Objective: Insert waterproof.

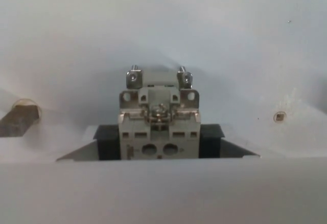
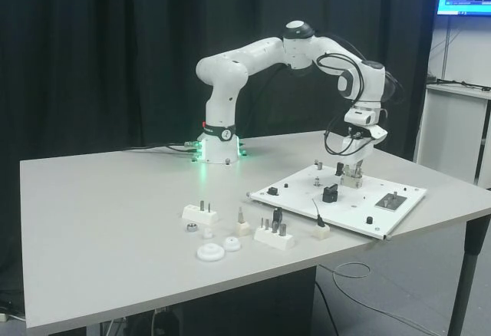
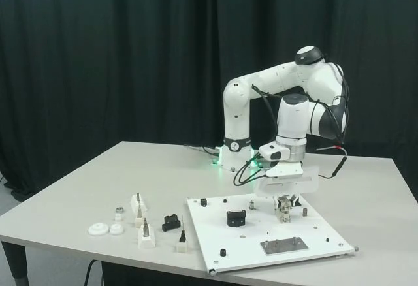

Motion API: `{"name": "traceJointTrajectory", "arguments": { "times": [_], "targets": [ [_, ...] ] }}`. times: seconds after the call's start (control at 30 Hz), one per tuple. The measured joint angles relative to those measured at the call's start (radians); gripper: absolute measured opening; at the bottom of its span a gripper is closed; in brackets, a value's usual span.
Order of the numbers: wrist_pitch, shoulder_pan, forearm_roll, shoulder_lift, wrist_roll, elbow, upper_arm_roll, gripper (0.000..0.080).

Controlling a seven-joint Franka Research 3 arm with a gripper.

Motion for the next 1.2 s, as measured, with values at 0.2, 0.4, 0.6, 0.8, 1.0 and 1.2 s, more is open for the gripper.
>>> {"name": "traceJointTrajectory", "arguments": {
  "times": [0.2,0.4,0.6,0.8,1.0,1.2],
  "targets": [
    [0.019,0.012,0.000,0.000,-0.006,-0.011,0.002,0.0314],
    [0.040,0.027,0.008,0.000,-0.006,-0.026,0.002,0.0314],
    [0.049,0.033,0.023,-0.002,0.000,-0.038,0.001,0.0314],
    [0.051,0.032,0.030,-0.010,0.002,-0.045,0.001,0.0313],
    [0.050,0.029,0.036,-0.012,0.002,-0.046,0.001,0.0313],
    [0.048,0.025,0.043,-0.012,0.002,-0.046,0.005,0.0313]
  ]
}}
